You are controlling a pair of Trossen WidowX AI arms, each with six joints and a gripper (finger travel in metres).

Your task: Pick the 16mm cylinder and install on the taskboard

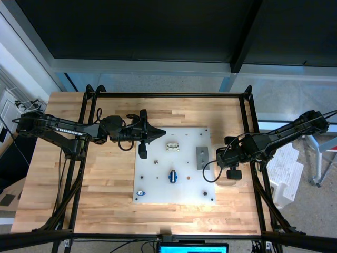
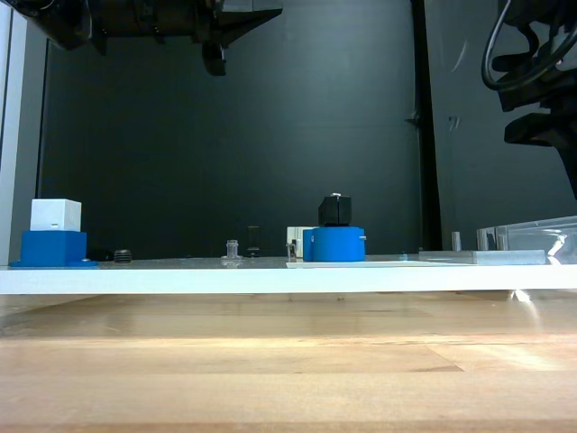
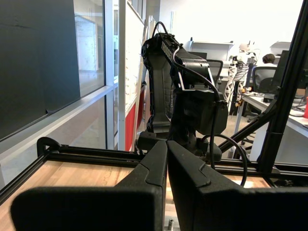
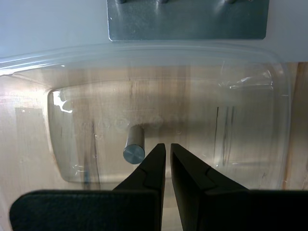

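The 16mm cylinder (image 4: pixel 134 144), a short grey metal peg, lies on its side in a clear plastic tray (image 4: pixel 250 72). My right gripper (image 4: pixel 168 147) hangs above that tray, shut and holding nothing, its fingertips just beside the peg's round end. In the high view the right gripper (image 1: pixel 230 169) is off the right edge of the white taskboard (image 1: pixel 158 184) and hides the peg. My left gripper (image 1: pixel 161 133) is shut and empty, held high over the board's far left corner and pointing right.
On the board stand a grey metal block (image 1: pixel 202 157), a blue fitting (image 1: pixel 172 176) and a beige connector (image 1: pixel 172 146). The grey block (image 4: pixel 187 19) borders the tray. A black frame rail (image 1: pixel 253 137) runs past the right arm.
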